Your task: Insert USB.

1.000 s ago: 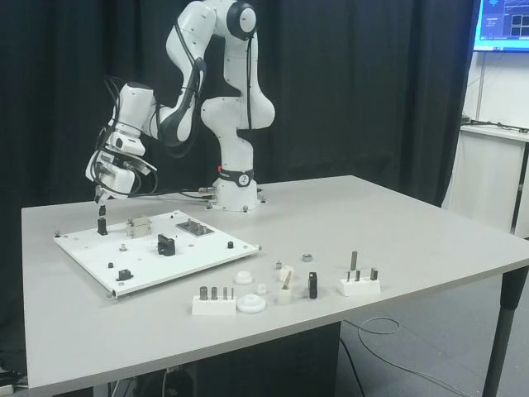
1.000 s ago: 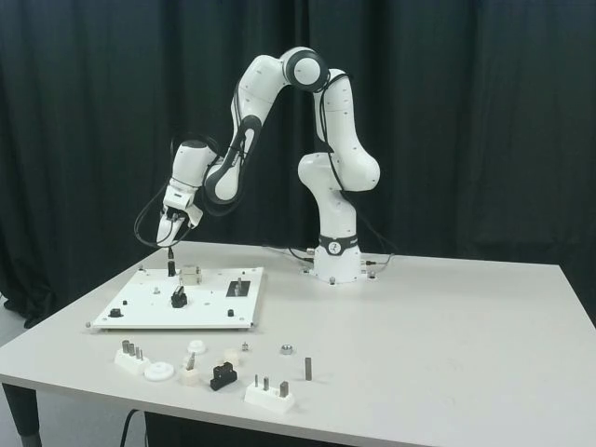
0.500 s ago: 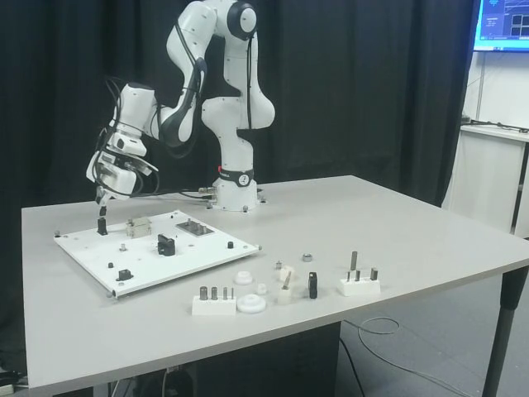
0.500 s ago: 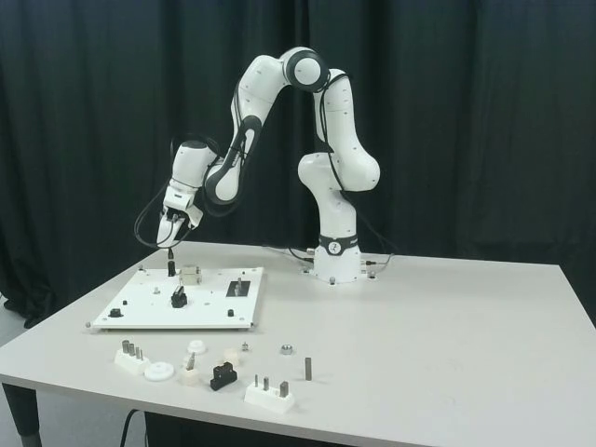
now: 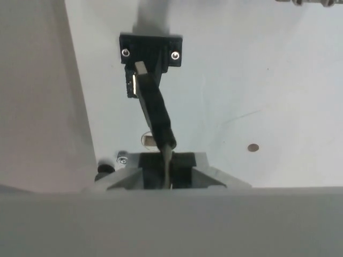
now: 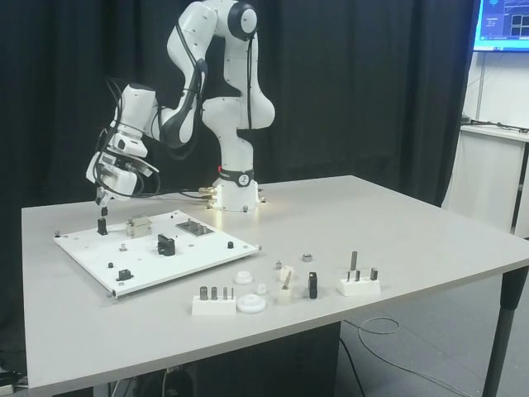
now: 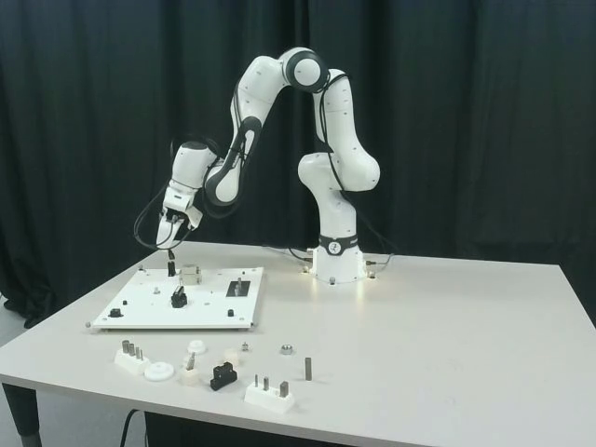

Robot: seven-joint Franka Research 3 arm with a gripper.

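Note:
My gripper (image 5: pixel 167 165) is shut on a black USB stick (image 5: pixel 155 110) with a metal plug at its end. The stick hangs tilted, its plug close over a black socket block (image 5: pixel 150 49) screwed to the white board (image 5: pixel 241 80). In the first room view the gripper (image 6: pixel 101 199) hovers over the board's far left corner, just above the socket (image 6: pixel 102 227). The second room view shows the same, gripper (image 7: pixel 169 245) above socket (image 7: pixel 169 267). I cannot tell whether the plug touches the socket.
The white board (image 6: pixel 198 252) also carries a grey metal block (image 6: pixel 138 225), a grey plate (image 6: pixel 194 226) and black fixtures (image 6: pixel 166 245). Near the table's front lie white peg holders (image 6: pixel 213 302), white gears (image 6: pixel 250 303), a nut (image 6: pixel 307 257) and a black piece (image 6: pixel 312 285).
The wrist has shifted very slightly, still over the socket. The USB stick stays in the gripper and nothing on the table has moved.

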